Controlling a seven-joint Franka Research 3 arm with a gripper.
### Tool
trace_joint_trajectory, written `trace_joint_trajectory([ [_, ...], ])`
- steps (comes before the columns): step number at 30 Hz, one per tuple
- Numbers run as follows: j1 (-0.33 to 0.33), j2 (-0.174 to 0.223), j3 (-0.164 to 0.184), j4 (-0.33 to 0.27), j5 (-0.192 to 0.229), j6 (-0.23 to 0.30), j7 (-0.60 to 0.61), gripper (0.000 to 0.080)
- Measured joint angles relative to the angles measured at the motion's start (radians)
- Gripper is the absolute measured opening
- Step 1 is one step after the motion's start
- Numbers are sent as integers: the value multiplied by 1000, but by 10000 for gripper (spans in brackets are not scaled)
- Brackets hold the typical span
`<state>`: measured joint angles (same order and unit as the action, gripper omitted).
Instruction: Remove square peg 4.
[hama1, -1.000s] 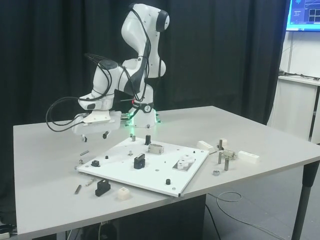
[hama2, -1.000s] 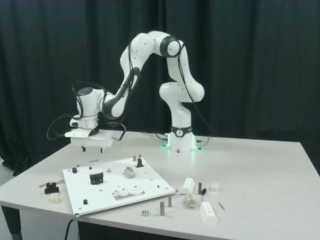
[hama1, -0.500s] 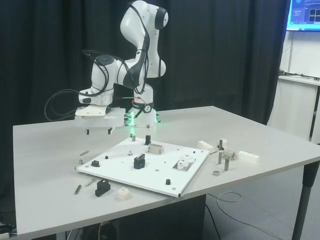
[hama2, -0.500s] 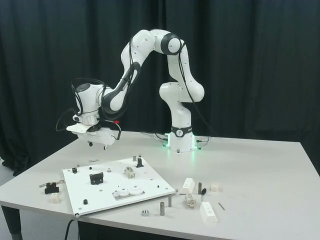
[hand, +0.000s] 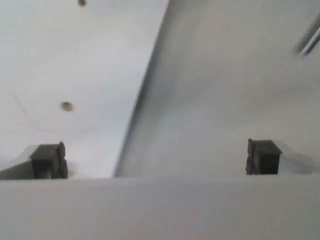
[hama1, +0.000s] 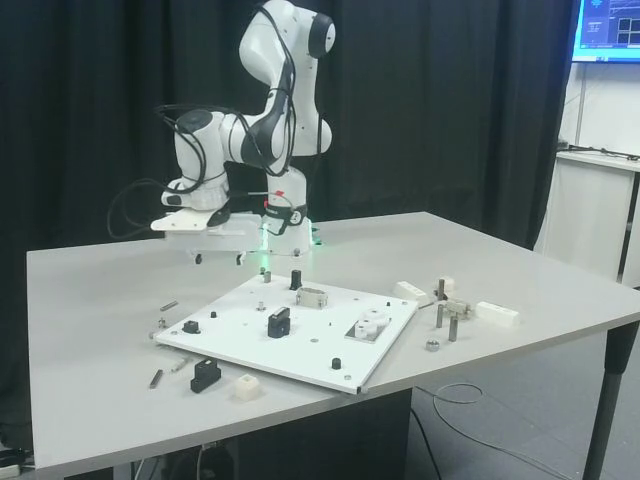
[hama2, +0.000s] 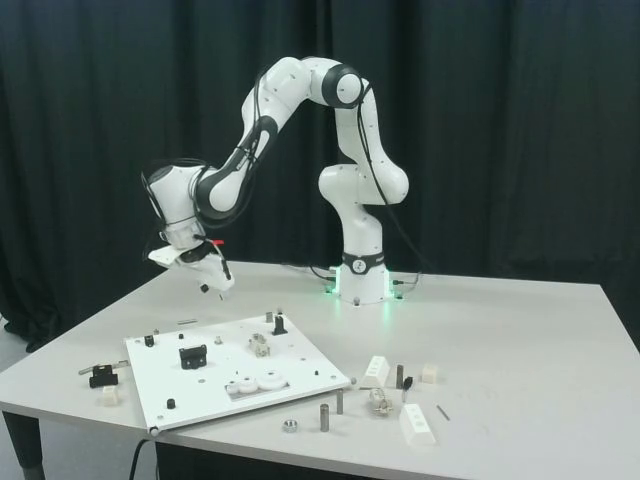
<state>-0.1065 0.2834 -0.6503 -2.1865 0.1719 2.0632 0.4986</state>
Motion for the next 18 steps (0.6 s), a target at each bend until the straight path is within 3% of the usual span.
trace_joint_trajectory([
  [8, 11, -1, 0, -16, 60, -39, 117, 800],
  [18, 55, -6, 1, -68, 104, -63, 244, 800],
])
